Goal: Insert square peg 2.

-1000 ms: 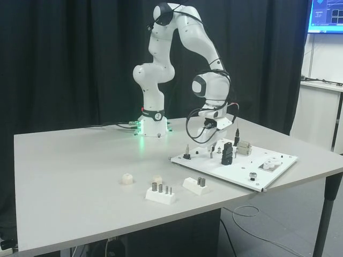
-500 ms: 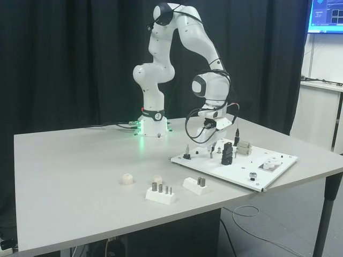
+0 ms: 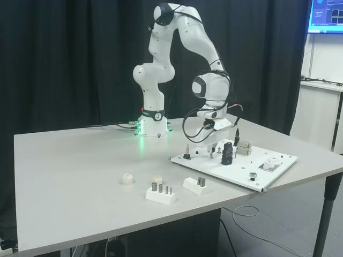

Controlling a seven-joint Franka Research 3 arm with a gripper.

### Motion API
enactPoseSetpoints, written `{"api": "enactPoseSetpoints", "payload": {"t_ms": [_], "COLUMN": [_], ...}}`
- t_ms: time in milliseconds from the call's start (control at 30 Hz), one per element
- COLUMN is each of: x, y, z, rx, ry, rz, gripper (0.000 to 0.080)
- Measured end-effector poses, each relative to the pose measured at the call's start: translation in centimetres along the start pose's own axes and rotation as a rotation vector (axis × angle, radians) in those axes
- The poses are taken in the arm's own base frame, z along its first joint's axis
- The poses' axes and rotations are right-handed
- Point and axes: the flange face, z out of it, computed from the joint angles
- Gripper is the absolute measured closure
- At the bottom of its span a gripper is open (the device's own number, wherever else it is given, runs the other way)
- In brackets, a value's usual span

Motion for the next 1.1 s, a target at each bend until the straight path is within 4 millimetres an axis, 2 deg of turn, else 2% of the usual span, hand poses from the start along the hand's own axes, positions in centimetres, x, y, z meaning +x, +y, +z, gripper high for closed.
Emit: {"api": "enactPoseSetpoints", "payload": {"t_ms": [300,800,833,1000,1033,1100], "x": [0.0,0.0,0.0,0.1,0.1,0.2], "y": [-0.1,-0.7,-0.8,-1.0,-1.1,-1.2], "z": [0.6,0.0,-0.1,-1.2,-1.4,-1.8], "rx": [0.003,0.010,0.012,0.015,0.015,0.015], "ry": [0.004,0.008,0.008,0.000,-0.003,-0.008], "rz": [0.011,0.001,0.001,0.002,0.003,0.003], "gripper": [0.0729,0.0729,0.0456,0.0456,0.0123,0.0123]}}
